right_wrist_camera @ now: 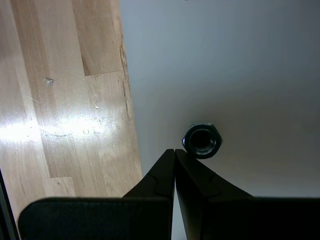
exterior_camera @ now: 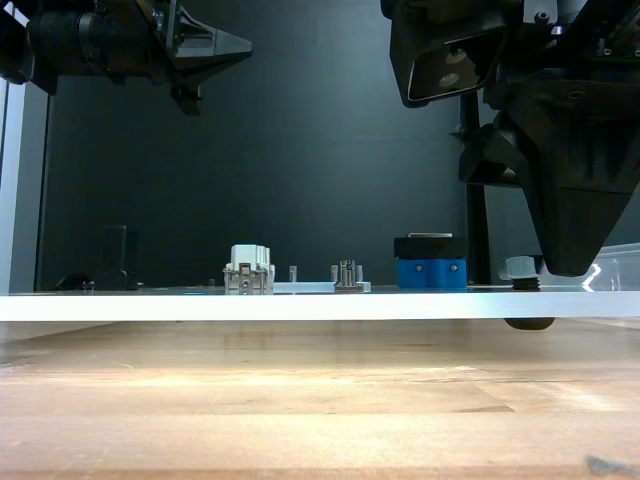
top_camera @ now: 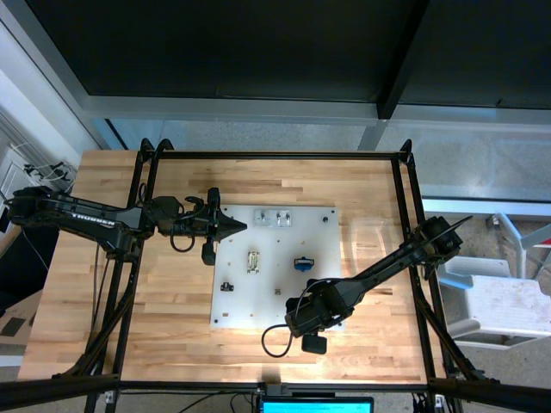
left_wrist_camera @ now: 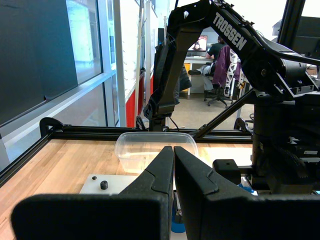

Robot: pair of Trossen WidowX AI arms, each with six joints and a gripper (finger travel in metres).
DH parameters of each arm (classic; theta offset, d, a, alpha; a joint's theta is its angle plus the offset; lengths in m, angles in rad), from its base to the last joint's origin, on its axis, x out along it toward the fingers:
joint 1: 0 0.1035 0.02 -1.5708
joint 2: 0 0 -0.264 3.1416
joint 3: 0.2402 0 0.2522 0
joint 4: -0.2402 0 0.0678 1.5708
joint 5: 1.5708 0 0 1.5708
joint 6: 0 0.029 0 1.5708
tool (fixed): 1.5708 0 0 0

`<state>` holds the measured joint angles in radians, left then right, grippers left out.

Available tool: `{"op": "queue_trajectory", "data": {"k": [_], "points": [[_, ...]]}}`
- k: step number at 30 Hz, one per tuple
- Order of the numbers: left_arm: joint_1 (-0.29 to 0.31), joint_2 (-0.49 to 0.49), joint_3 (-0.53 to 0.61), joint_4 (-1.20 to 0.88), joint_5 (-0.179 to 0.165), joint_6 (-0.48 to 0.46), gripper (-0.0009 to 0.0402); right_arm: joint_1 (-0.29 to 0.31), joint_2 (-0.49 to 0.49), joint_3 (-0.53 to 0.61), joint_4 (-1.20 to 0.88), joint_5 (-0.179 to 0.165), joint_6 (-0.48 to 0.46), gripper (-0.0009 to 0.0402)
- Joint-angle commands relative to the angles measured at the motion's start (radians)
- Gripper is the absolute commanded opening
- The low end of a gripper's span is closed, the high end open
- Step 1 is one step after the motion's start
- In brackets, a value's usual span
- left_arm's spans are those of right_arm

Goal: Unfasten the M12 fastener and place in the container

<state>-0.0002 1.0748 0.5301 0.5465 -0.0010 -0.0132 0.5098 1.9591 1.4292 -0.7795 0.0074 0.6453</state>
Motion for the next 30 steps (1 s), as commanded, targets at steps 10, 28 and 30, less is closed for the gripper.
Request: {"op": "queue_trajectory", "data": {"k": [10, 28, 30], "points": [[0.000, 0.000, 0.000, 0.000, 0.000, 0.000, 0.0000, 0.001, -0.024, 0.002, -0.159, 0.183, 0.155, 0.0000], [0.000, 0.000, 0.000, 0.000, 0.000, 0.000, 0.0000, -0.004, -0.035, 0.089, -0.153, 0.093, 0.237, 0.0017], [0.000, 0.000, 0.000, 0.000, 0.000, 0.000, 0.0000, -0.005, -0.035, 0.097, -0.153, 0.084, 0.241, 0.0044]]}}
